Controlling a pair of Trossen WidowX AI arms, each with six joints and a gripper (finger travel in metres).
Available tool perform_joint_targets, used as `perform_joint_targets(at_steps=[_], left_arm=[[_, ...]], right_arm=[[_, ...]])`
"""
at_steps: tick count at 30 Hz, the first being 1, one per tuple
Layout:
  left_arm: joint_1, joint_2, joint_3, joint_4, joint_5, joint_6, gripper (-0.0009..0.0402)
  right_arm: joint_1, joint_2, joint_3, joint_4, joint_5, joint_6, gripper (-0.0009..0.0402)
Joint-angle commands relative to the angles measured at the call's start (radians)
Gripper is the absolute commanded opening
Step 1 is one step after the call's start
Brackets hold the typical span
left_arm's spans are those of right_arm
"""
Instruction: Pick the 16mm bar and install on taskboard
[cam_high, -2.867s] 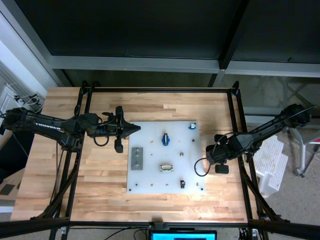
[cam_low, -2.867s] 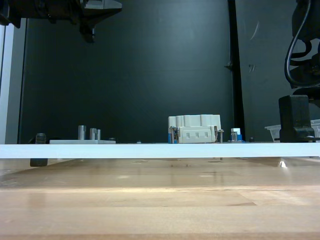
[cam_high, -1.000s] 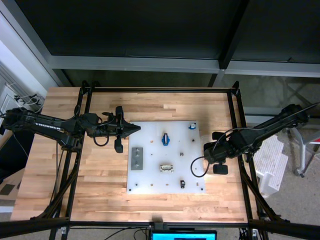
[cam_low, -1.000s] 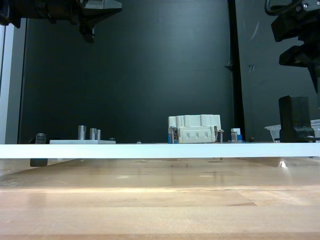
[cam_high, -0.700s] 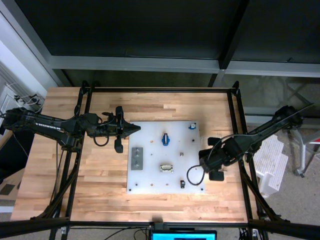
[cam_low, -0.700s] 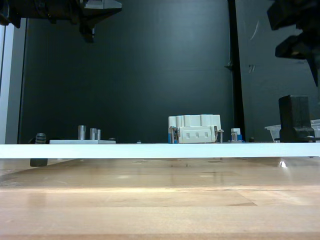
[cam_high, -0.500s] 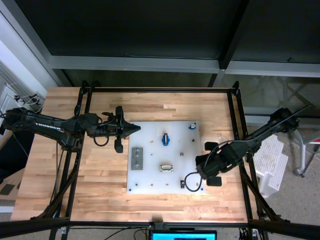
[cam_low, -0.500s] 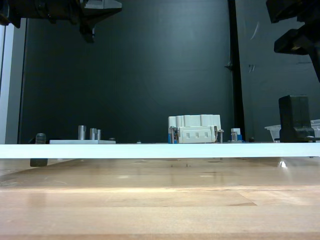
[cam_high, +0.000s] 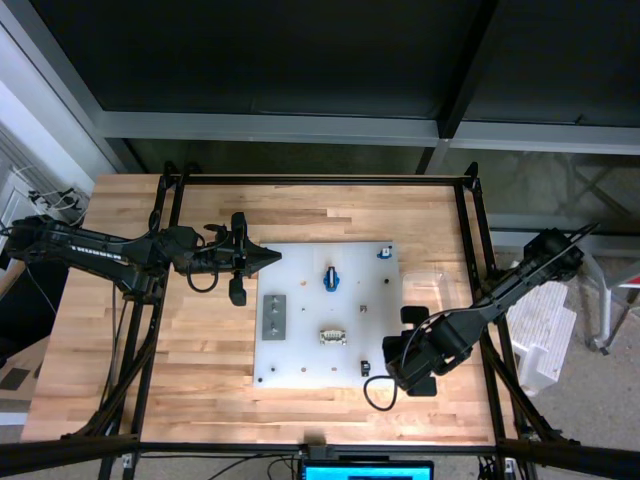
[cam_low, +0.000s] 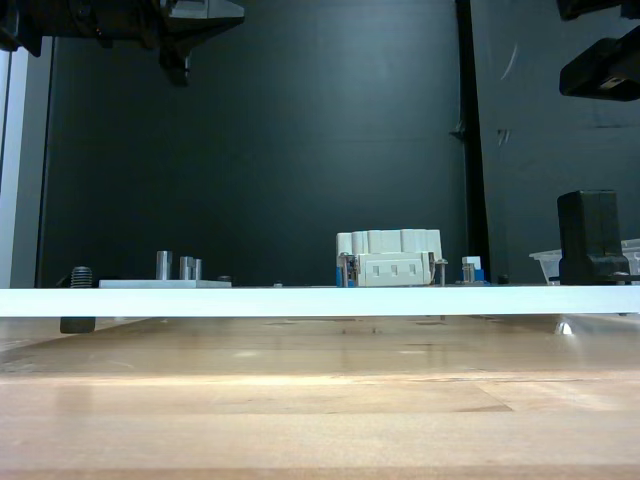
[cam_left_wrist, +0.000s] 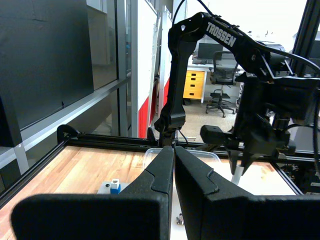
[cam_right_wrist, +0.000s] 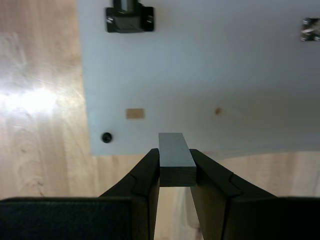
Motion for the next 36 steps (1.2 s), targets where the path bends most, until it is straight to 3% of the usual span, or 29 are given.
perform_joint_targets(at_steps=[1, 36], left_arm=[[0.0, 0.0, 0.0, 0.0, 0.0, 0.0, 0.0001], [0.0, 0.0, 0.0, 0.0, 0.0, 0.0, 0.0001]], right_arm=[[0.002, 0.018, 0.01, 0.011, 0.002, 0.009, 0.0016], [0.043, 0.15, 0.036, 0.062, 0.002, 0.027, 0.0016]])
